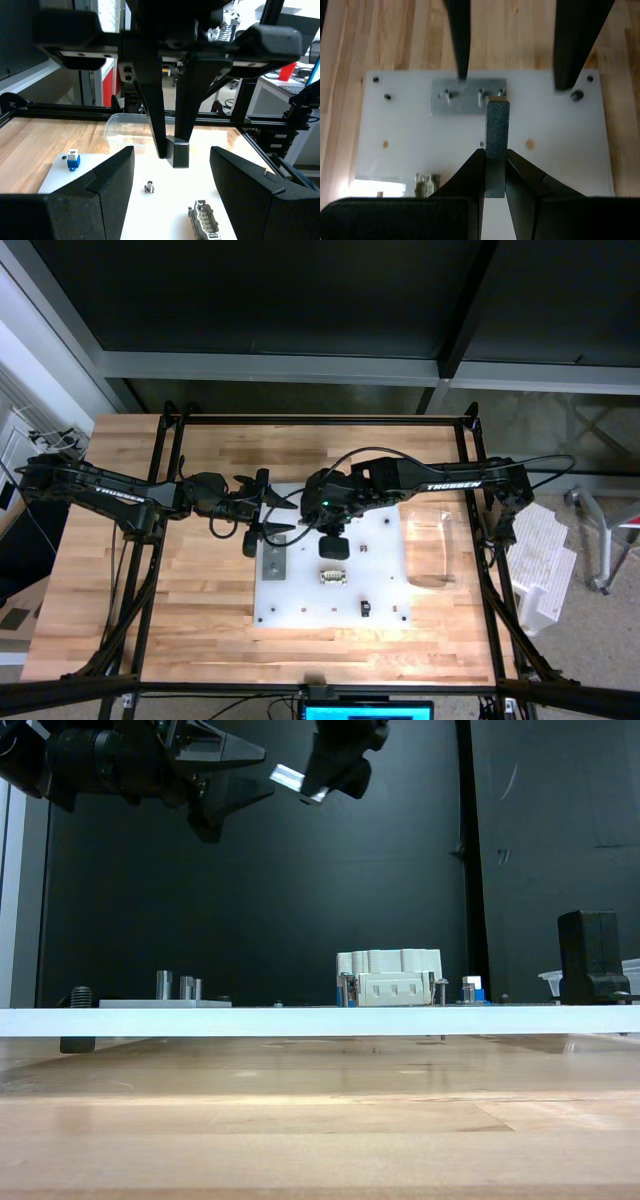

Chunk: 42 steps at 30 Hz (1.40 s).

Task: Pick the 16mm bar and install on taskboard

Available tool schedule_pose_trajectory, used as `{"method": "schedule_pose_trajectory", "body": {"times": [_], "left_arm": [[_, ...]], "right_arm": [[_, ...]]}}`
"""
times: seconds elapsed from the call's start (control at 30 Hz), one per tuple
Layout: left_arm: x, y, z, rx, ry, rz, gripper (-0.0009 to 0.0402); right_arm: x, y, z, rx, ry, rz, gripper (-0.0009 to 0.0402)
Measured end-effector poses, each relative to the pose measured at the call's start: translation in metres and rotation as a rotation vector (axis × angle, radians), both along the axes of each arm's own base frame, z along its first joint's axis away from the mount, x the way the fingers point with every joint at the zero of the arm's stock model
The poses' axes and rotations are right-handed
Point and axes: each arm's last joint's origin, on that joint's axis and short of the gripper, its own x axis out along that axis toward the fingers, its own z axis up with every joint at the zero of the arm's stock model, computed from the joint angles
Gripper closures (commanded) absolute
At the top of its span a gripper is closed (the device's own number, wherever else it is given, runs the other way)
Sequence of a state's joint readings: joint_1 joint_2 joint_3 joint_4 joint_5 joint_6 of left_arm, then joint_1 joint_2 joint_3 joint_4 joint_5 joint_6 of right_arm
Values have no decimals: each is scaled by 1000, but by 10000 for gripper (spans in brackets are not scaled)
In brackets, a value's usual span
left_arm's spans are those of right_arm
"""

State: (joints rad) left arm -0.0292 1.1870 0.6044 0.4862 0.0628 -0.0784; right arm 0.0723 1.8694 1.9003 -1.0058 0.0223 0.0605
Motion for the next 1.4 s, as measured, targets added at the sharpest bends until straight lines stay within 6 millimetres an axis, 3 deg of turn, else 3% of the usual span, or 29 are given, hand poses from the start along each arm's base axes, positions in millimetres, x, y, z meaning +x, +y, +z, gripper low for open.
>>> {"method": "schedule_pose_trajectory", "body": {"times": [0.67, 1.4], "left_arm": [[2, 1, 4, 57, 6, 29, 248], [2, 1, 5, 63, 10, 29, 389]], "right_arm": [[7, -7, 4, 1, -63, -17, 391], [7, -8, 4, 2, -63, -23, 378]]}}
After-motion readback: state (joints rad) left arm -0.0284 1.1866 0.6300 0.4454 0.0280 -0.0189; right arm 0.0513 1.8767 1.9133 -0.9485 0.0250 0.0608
